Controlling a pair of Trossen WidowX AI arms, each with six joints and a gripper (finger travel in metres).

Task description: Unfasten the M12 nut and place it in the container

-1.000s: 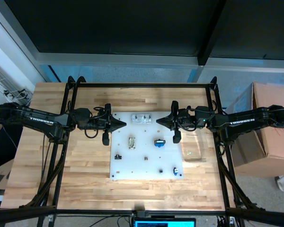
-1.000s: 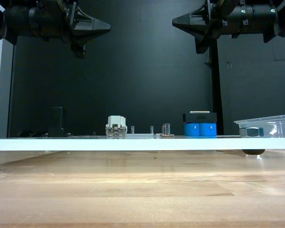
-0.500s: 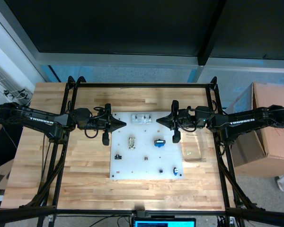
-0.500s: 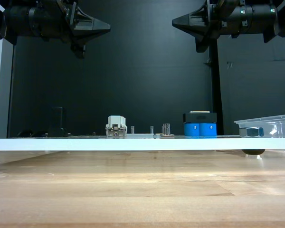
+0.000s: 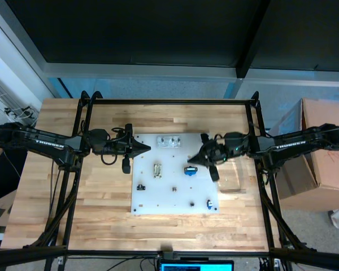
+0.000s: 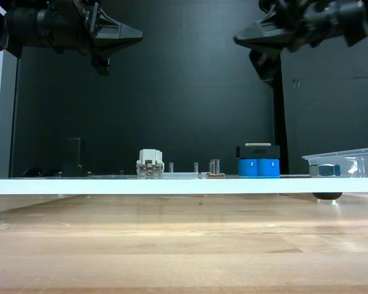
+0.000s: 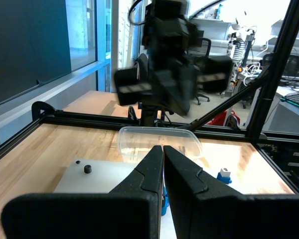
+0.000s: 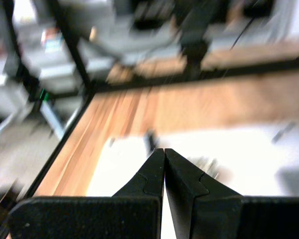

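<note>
The small silver nut (image 6: 323,169) sits on its stud near the board's near right edge (image 5: 210,202), not in a gripper. In the low view it only appears to lie in the clear container (image 6: 349,160); the high view shows the container (image 5: 233,174) beside the board without it. My left gripper (image 5: 148,148) hovers high over the board's far left part, and its fingers (image 7: 154,164) are pressed together with nothing between them. My right gripper (image 5: 192,163) hangs above the blue block, angled down, its fingers (image 8: 157,172) also together and empty.
The white board (image 5: 152,197) carries a grey connector (image 5: 156,170), a blue block (image 5: 190,170), a silver post (image 5: 173,189) and small black parts. A black frame (image 5: 169,102) surrounds the wooden table. A cardboard box (image 5: 319,147) stands at the right.
My right arm has swung nearer and leftward, its gripper tilting down over the blue block. The left arm and the nut have not moved.
</note>
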